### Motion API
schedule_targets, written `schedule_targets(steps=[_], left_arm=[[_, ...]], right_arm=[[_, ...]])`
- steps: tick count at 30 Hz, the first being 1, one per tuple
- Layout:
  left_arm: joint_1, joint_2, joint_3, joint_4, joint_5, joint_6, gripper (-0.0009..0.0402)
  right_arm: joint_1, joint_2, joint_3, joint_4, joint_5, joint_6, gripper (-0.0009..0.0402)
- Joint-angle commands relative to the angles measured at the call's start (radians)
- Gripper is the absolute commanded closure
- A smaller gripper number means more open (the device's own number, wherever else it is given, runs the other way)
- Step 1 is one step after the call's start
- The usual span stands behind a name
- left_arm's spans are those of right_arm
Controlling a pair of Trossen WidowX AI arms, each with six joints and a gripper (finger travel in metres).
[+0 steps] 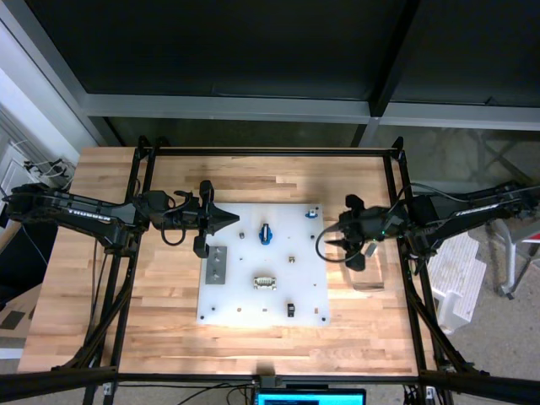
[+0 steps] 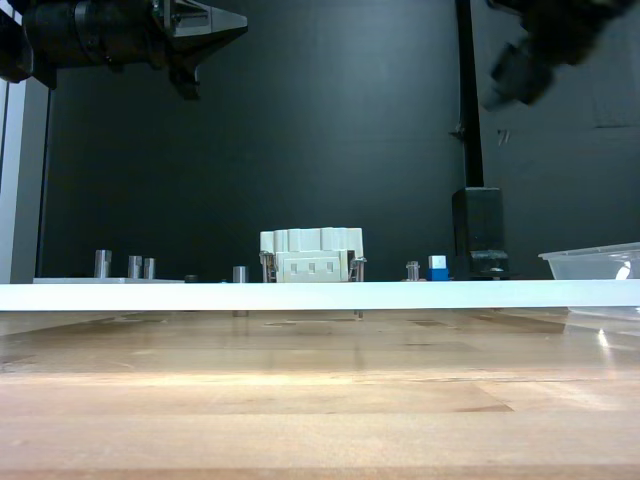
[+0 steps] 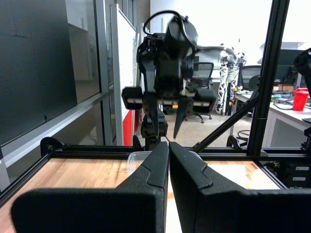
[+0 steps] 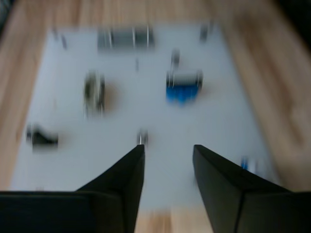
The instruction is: Remove the 16mm bar from the taskboard and place in the container
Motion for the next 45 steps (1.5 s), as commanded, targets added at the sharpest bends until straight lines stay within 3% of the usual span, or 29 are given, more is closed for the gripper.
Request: schedule_targets(steps=[1,3,5,9,12,19,23,45], left_arm=[[0.000,0.000,0.000,0.000,0.000,0.000,0.0393],[0.000,0.000,0.000,0.000,0.000,0.000,0.0393],[0.000,0.000,0.000,0.000,0.000,0.000,0.0393],[0.000,0.000,0.000,0.000,0.000,0.000,0.0393],[0.000,0.000,0.000,0.000,0.000,0.000,0.0393],[0.000,0.000,0.000,0.000,0.000,0.000,0.0393],[0.000,0.000,0.000,0.001,0.000,0.000,0.0393],[0.000,0.000,0.000,0.000,0.000,0.000,0.0393]], right_arm=[[-0.065,0.001,-0.003,0.152,-0.058,-0.069,0.0299],[-0.113,0.001,-0.012,0.242,-0.134,-0.106,0.0321],[-0.152,0.001,-0.026,0.325,-0.177,-0.134,0.0344],[-0.191,0.001,-0.072,0.504,-0.218,-0.165,0.0392],[-0.193,0.001,-0.115,0.632,-0.237,-0.175,0.0388],[-0.214,0.001,-0.214,0.846,-0.244,-0.175,0.0392],[-0.229,0.001,-0.258,0.923,-0.285,-0.175,0.0393],[-0.228,0.001,-0.298,0.935,-0.284,-0.175,0.0393]])
